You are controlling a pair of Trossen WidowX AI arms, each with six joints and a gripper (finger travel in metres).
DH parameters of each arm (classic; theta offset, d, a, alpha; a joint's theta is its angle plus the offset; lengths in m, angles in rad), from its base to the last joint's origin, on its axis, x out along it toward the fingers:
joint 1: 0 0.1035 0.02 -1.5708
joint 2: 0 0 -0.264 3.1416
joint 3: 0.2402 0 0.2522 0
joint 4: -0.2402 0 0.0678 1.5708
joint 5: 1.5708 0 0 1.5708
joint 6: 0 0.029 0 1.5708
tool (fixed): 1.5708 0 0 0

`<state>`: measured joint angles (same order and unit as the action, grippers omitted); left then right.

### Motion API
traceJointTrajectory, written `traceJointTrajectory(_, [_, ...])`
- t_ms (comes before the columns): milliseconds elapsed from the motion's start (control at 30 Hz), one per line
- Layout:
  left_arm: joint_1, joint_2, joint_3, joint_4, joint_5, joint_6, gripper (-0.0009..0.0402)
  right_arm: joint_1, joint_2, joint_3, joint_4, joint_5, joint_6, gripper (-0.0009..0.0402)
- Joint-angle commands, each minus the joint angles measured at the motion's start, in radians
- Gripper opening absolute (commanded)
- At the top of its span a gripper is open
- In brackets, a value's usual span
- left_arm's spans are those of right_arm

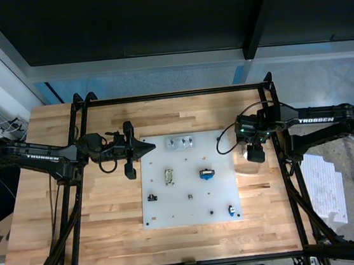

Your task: Pick the RJ45 connector and install on taskboard

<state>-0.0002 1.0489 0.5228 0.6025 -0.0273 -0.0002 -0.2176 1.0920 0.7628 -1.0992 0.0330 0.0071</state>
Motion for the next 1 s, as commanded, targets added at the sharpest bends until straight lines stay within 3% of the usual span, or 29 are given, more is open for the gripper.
traceJointTrajectory(33, [0.000, 0.000, 0.000, 0.000, 0.000, 0.000, 0.0000, 0.003, 0.014, 0.000, 0.005, 0.000, 0.007, 0.0185])
traceJointTrajectory(133, [0.000, 0.000, 0.000, 0.000, 0.000, 0.000, 0.0000, 0.004, 0.014, 0.000, 0.013, -0.005, 0.021, 0.0185])
traceJointTrajectory(200, [0.000, 0.000, 0.000, 0.000, 0.000, 0.000, 0.0000, 0.005, 0.014, -0.003, 0.031, -0.027, 0.048, 0.0185])
traceJointTrajectory(667, [0.000, 0.000, 0.000, 0.000, 0.000, 0.000, 0.0000, 0.009, 0.014, -0.012, 0.042, -0.026, 0.051, 0.0184])
traceJointTrajectory(1000, [0.000, 0.000, 0.000, 0.000, 0.000, 0.000, 0.0000, 0.010, 0.016, 0.008, 0.006, -0.033, -0.030, 0.0161])
